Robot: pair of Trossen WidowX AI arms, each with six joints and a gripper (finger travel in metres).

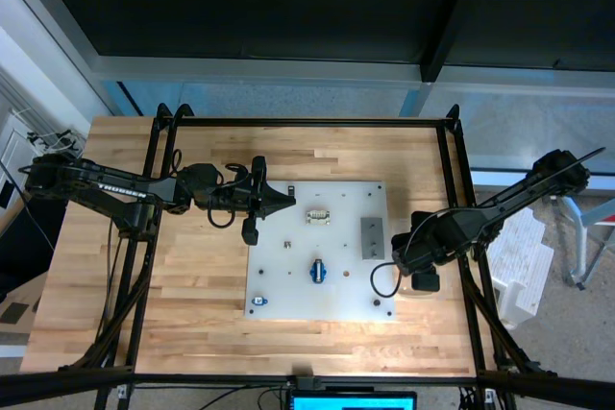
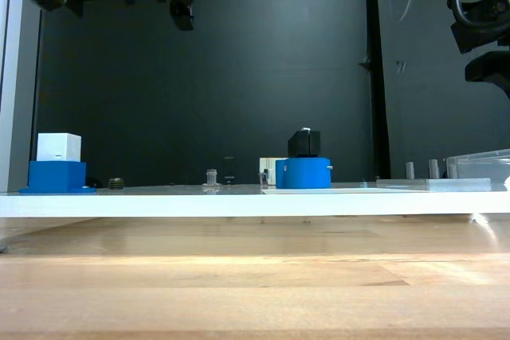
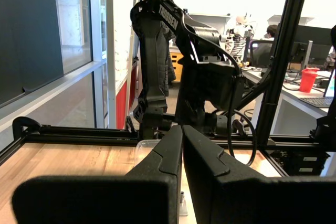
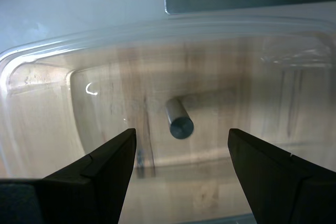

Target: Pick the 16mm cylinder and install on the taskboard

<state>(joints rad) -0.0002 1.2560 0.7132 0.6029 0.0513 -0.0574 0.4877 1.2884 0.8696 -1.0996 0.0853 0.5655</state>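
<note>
The 16mm cylinder (image 4: 178, 118), a short grey metal peg, lies on its side in a clear plastic tray (image 4: 42, 77). My right gripper (image 4: 180, 135) hangs just above it, open, with a finger on either side and not touching the peg. In the high view the right gripper (image 1: 423, 280) is at the right edge of the white taskboard (image 1: 288, 280) and hides the peg. My left gripper (image 1: 288, 199) is shut and empty, held high over the board's far left edge. Its black fingers (image 3: 168, 156) are pressed together.
On the board stand a grey metal block (image 1: 372, 237), a blue connector (image 1: 317, 271), a beige connector (image 1: 317, 215) and a small blue part (image 1: 259, 302). The clear tray (image 2: 478, 161) rests by the board's right edge. A black frame (image 1: 452, 189) surrounds the table.
</note>
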